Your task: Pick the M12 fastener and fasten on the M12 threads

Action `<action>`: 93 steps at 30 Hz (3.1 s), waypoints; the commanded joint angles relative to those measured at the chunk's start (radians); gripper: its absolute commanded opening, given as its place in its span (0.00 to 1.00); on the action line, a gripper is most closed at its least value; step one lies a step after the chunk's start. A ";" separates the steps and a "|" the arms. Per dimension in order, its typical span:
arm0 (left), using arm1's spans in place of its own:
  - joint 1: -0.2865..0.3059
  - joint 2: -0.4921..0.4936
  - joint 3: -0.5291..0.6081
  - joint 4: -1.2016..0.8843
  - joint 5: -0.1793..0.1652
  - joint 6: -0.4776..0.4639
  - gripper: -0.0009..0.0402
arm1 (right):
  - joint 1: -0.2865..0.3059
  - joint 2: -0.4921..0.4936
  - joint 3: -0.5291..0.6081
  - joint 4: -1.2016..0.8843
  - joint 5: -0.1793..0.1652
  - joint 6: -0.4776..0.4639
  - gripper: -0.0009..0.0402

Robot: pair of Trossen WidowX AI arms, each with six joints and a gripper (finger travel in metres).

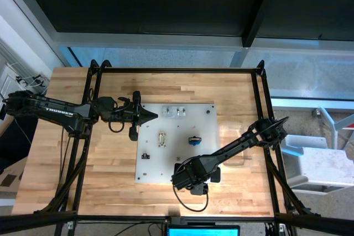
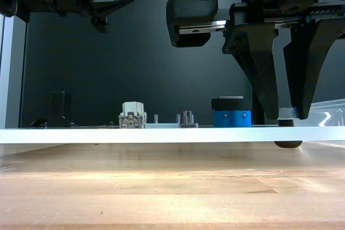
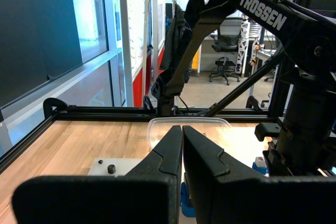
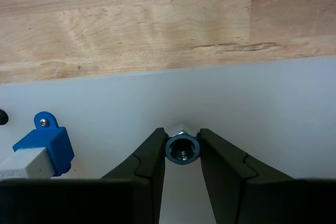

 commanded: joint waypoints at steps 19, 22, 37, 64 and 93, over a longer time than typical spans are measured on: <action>0.000 0.000 0.000 0.000 0.000 0.000 0.02 | 0.000 0.002 -0.001 0.009 0.002 0.802 0.05; 0.000 0.000 0.000 0.000 0.000 0.000 0.02 | 0.000 0.002 -0.001 0.008 0.002 0.961 0.05; 0.000 0.000 0.000 0.000 0.000 0.000 0.02 | 0.000 -0.001 -0.001 0.007 0.002 1.780 0.05; 0.000 0.000 0.000 0.000 0.000 0.000 0.02 | 0.000 -0.003 -0.001 0.008 0.003 2.916 0.05; 0.000 0.000 0.000 0.000 0.000 0.000 0.02 | 0.002 -0.005 -0.001 0.007 0.003 3.933 0.05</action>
